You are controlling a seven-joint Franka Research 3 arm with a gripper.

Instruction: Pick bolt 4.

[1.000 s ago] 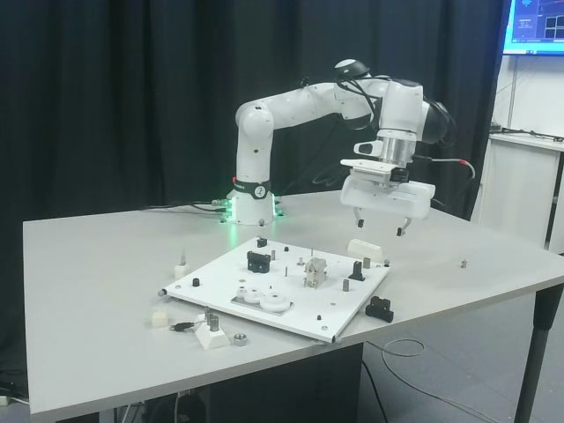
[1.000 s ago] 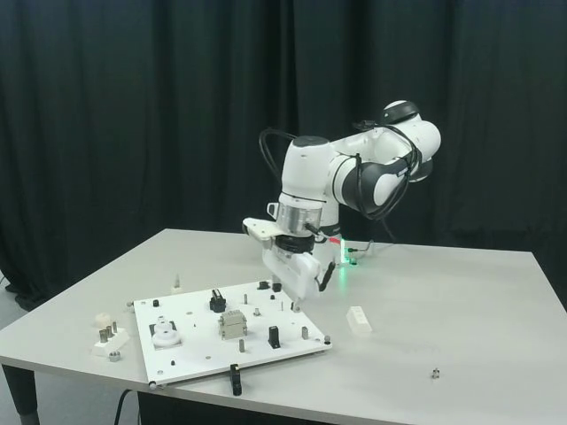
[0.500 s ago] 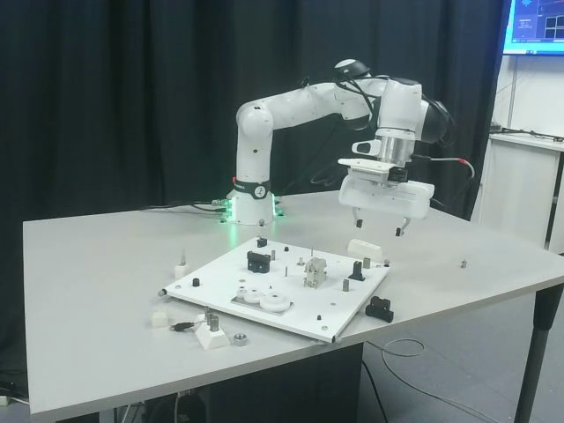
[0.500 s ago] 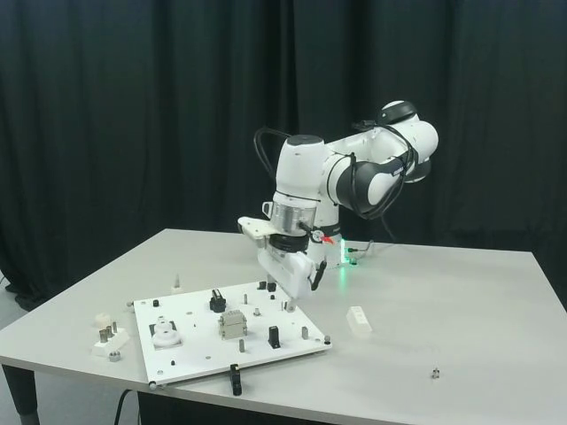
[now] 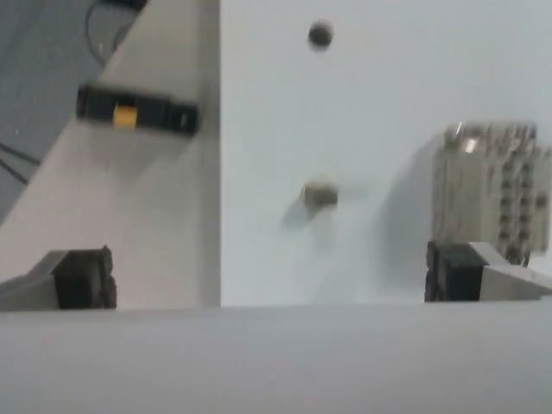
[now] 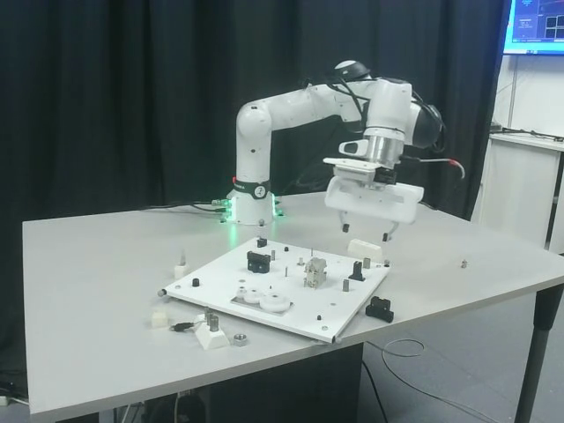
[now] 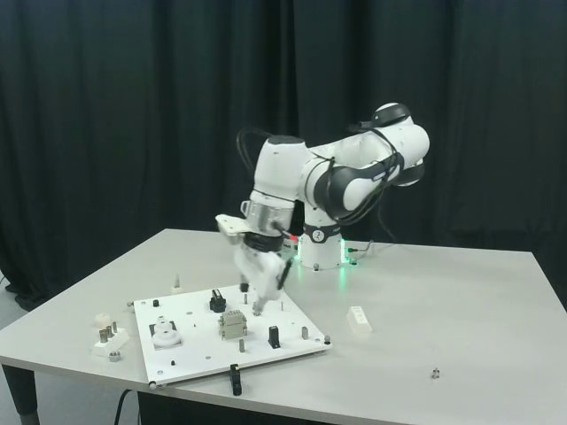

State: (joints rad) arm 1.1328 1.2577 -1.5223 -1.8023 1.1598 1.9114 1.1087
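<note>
- Hand hangs above the far side of the white plate, fingers spread wide, nothing between them.
- Bolt 4: taken to be the small stud on the plate that the wrist view shows roughly midway between the 2 fingertips. Seen almost end-on, so its long axis stands upright off the plate, top toward the camera. Nothing touches it.
- Nearby on the plate: a grey ribbed connector block close to 1 fingertip; a 2nd small stud well apart.
- Off the plate, on the grey tabletop: a black clip beside the plate edge, and a white block just behind the plate.
- Hard to tell: which of the plate's several studs in the room views is bolt 4. The hand's own body blocks a broad strip of the wrist view.
</note>
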